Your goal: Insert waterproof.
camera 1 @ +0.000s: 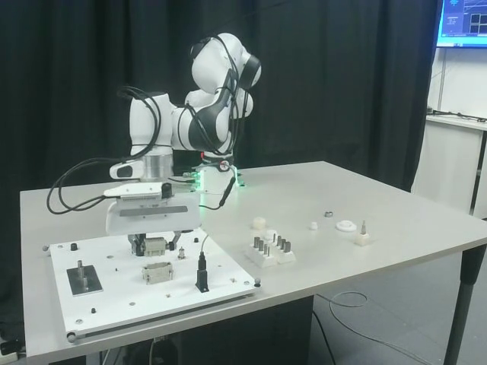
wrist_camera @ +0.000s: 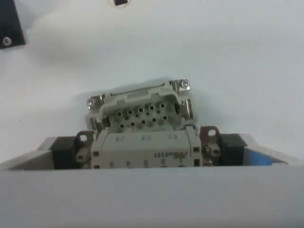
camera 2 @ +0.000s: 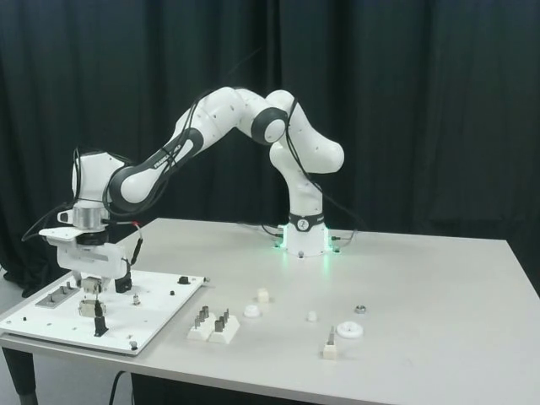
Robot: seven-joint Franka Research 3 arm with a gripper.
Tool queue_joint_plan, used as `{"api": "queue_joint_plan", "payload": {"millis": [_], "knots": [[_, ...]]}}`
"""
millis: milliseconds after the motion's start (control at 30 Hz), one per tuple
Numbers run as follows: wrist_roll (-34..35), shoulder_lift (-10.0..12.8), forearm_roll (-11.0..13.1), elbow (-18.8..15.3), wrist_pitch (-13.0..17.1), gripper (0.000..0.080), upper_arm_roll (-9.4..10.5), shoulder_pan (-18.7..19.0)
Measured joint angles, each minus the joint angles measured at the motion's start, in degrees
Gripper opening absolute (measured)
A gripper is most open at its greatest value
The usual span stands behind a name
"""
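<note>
waterproof connector plug (wrist_camera: 145, 149) is gripped between the gripper (camera 1: 154, 245) fingers, held just above the matching grey socket (wrist_camera: 140, 110) on the white board (camera 1: 228, 275); contact between plug and socket cannot be judged.

Black curtains (camera 2: 405, 101) hang all along the back wall. The big grey table (camera 2: 422, 278) stands in front of them, and a lit screen (camera 1: 463, 23) glows above a white cabinet (camera 1: 449, 160) far right.

White board (camera 1: 228, 283) — grey connector (wrist_camera: 142, 111)
</note>
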Motion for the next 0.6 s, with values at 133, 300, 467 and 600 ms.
{"api": "queue_joint_plan", "payload": {"millis": [133, 300, 467, 600], "knots": [[-0.83, 1.06, 0.2, 1.75, -1.55, 0.0623, 0.0, -0.42], [-0.9, 2.18, 0.23, 3.7, -3.24, 0.0623, 0.0, -0.93], [-0.92, 3.13, 0.25, 5.17, -4.42, 0.0623, 0.0, -1.32], [-0.99, 3.77, 0.45, 6.01, -5.05, 0.0623, 0.0, -1.46]]}}
